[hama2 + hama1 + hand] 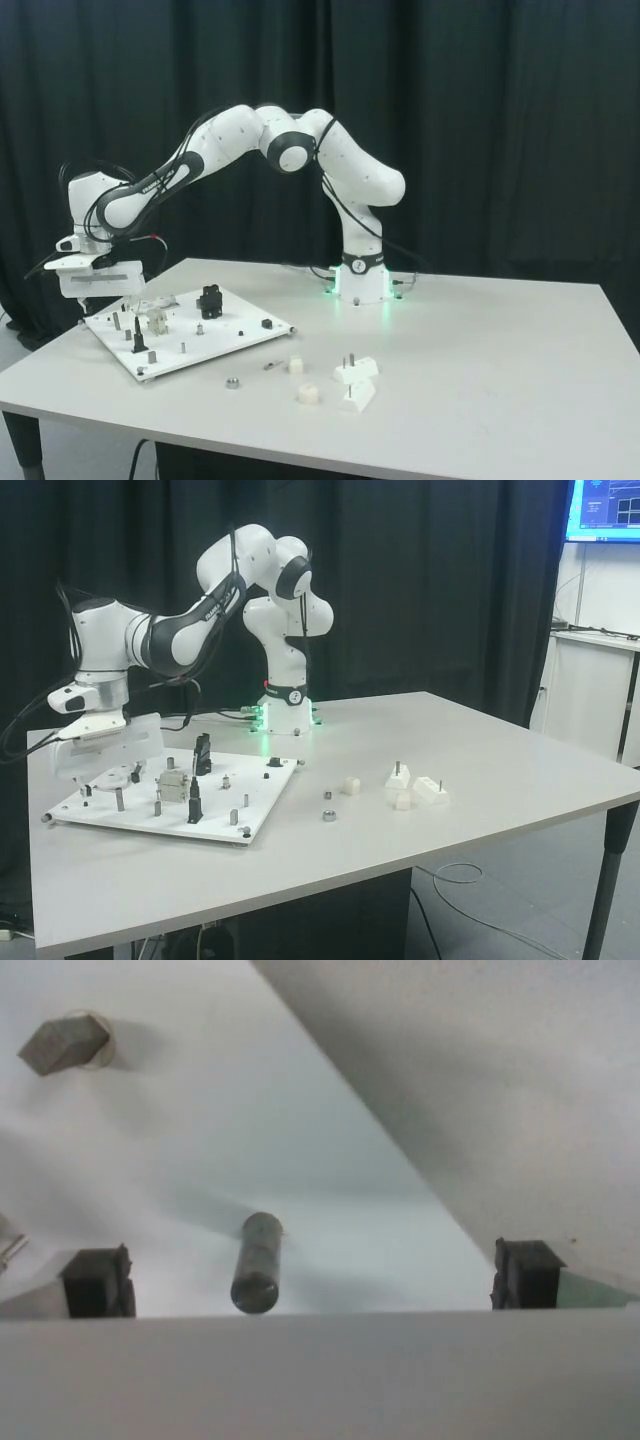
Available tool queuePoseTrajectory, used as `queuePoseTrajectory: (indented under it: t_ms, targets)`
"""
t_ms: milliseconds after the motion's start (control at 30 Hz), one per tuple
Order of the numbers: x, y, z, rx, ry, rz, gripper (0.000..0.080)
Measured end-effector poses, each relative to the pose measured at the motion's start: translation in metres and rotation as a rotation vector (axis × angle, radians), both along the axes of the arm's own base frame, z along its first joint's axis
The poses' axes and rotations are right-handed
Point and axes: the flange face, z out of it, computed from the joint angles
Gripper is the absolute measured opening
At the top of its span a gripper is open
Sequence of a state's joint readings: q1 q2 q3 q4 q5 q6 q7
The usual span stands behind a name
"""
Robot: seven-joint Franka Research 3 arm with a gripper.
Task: Insert round peg 3.
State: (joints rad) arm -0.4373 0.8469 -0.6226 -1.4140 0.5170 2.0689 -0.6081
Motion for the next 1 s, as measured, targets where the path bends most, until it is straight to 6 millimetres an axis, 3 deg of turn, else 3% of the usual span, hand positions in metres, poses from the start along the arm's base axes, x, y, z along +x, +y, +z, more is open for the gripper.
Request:
queuePoseTrajectory:
  t_ms: [500,1000]
  targets:
    - [0.011,-0.003,0.021,-0.006,-0.012,-0.008,0.08]
    - [0.015,-0.003,0.029,-0.005,-0.013,-0.008,0.08]
